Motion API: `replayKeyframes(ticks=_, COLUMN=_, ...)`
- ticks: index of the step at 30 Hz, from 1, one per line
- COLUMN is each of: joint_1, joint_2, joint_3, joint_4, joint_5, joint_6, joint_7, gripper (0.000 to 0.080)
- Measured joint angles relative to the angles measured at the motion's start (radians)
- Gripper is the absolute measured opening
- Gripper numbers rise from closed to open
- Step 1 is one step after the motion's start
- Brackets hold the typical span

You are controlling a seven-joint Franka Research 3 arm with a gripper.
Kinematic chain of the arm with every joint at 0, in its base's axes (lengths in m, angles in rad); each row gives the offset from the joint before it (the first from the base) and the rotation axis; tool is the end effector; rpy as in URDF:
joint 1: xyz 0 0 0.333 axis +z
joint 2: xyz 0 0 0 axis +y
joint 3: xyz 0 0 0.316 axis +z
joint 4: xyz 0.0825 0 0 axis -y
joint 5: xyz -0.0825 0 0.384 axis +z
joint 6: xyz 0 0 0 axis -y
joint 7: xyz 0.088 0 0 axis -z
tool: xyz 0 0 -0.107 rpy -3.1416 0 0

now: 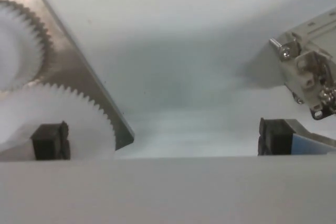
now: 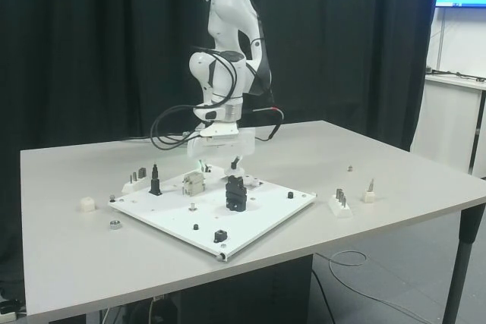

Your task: Insert large gear.

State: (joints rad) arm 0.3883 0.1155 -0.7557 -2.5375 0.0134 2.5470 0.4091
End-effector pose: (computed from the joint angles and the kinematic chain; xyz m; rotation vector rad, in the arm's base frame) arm 0.4186 -0.1679 0.2357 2.8313 -1.1763 -0.1114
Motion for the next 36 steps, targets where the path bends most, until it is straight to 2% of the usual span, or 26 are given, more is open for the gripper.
replayKeyframes(ticks=13, joint_1=0.007, joint_2=-0.009, joint_3=0.007, joint_4=-0.001, joint_5=0.003, joint_6=-0.044, joint_7=0.001, gripper=0.0800)
replayKeyframes(ticks=36, joint_1=0.024, joint_2=-0.011, joint_3=0.010, joint_4=-0.002, joint_5=0.015, joint_6=-0.055, joint_7=0.015, gripper=0.0800)
